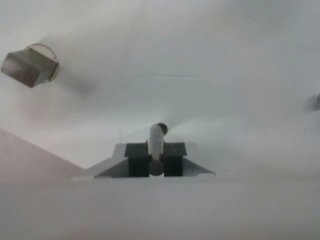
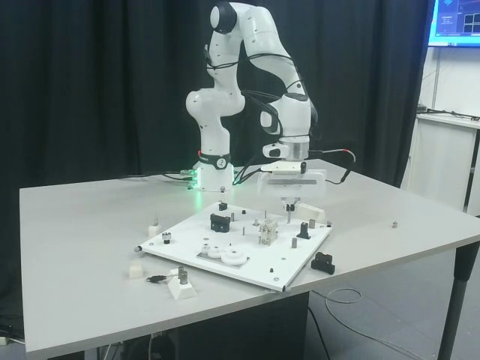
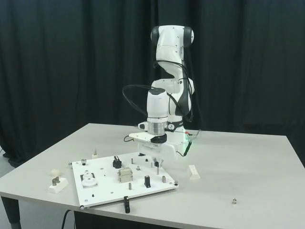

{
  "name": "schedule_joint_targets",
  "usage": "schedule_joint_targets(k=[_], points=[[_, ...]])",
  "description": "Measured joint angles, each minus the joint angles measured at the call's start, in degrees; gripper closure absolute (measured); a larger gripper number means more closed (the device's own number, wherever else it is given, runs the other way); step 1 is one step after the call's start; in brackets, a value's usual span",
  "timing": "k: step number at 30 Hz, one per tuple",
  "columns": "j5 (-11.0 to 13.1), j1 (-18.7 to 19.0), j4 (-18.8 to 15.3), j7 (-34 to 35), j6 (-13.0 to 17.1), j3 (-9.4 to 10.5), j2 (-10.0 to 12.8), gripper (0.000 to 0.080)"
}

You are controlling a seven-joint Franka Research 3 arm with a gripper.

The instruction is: Insert round peg 2.

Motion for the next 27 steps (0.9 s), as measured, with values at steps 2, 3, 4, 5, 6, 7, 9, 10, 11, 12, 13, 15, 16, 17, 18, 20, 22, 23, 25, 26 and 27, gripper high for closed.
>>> schedule_joint_targets(k=[2, 3, 4, 5, 6, 7, 9, 10, 11, 12, 13, 15, 16, 17, 18, 20, 22, 23, 25, 26, 27], points=[[0.0, 0.0, 0.0, 0.0, 0.0, 0.0, 0.0, 0.0746], [0.0, 0.0, 0.0, 0.0, 0.1, -0.01, 0.0, 0.0746], [0.0, 0.0, 0.0, 0.0, 0.1, -0.03, 0.0, 0.0746], [0.0, 0.0, 0.0, 0.0, 0.1, -0.04, 0.0, 0.0746], [0.0, 0.0, 0.0, 0.0, 0.1, -0.06, 0.0, 0.0746], [0.0, 0.0, 0.0, 0.0, 0.2, -0.07, 0.0, 0.0746], [-0.1, 0.0, 0.0, 0.0, 0.2, -0.1, 0.0, 0.0746], [-0.1, -0.1, 0.0, 0.0, 0.3, -0.11, 0.0, 0.0746], [-0.1, -0.1, 0.0, 0.0, 0.4, -0.13, 0.0, 0.0746], [-0.1, -0.1, 0.0, 0.0, 0.5, -0.13, 0.0, 0.0746], [-0.1, -0.1, 0.0, 0.0, 0.6, -0.14, 0.1, 0.0746], [-0.1, -0.2, -0.1, 0.0, 0.8, -0.14, 0.1, 0.0746], [-0.1, -0.2, -0.1, 0.0, 0.8, -0.16, 0.1, 0.0746], [-0.1, -0.2, -0.1, 0.0, 0.9, -0.17, 0.1, 0.0746], [-0.1, -0.2, -0.1, 0.0, 0.9, -0.18, 0.1, 0.0746], [-0.1, -0.2, -0.1, 0.0, 1.0, -0.19, 0.1, 0.0746], [-0.1, -0.2, -0.1, 0.0, 1.1, -0.2, 0.1, 0.0746], [-0.1, -0.3, -0.1, 0.0, 1.1, -0.2, 0.1, 0.0746], [-0.1, -0.3, -0.1, 0.0, 1.1, -0.2, 0.1, 0.0746], [-0.1, -0.3, -0.1, 0.0, 1.1, -0.2, 0.1, 0.0746], [-0.1, -0.3, -0.1, 0.0, 1.1, -0.2, 0.1, 0.0746]])
